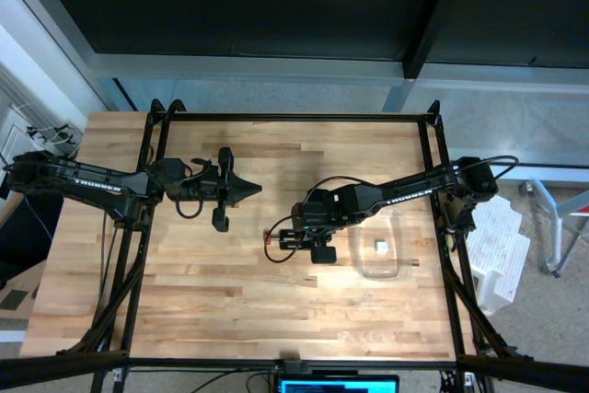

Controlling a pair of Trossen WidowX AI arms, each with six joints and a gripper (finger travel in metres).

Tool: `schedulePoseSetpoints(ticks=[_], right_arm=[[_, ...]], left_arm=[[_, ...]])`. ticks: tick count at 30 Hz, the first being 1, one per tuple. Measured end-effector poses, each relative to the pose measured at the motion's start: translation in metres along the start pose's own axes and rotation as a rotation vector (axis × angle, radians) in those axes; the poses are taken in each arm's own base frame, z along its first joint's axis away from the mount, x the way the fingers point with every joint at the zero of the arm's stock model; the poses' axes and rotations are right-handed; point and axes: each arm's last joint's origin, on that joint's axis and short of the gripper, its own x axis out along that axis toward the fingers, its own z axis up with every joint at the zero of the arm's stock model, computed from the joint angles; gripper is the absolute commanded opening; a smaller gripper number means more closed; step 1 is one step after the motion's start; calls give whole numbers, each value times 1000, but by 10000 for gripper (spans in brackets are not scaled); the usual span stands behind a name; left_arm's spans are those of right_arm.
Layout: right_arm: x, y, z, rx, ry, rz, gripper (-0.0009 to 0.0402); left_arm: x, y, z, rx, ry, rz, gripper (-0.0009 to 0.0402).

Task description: Remove the USB-C connector from taskboard and place in the container

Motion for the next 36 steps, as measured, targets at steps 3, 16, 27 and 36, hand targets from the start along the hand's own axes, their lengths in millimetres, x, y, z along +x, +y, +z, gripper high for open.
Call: schedulePoseSetpoints(ticks=[3, 16, 27, 36], right_arm=[[-1, 0, 0, -1, -2, 0, 2], [-18, -2, 1, 0, -52, -4, 2], [-23, -2, -1, -2, -37, -1, 2], [-36, -4, -10, 0, -42, 1, 2]], left_arm=[[0, 0, 0, 0, 0, 0, 0], [0, 0, 0, 0, 0, 0, 0], [0, 0, 0, 0, 1, 0, 0], [0, 0, 0, 0, 1, 0, 0]])
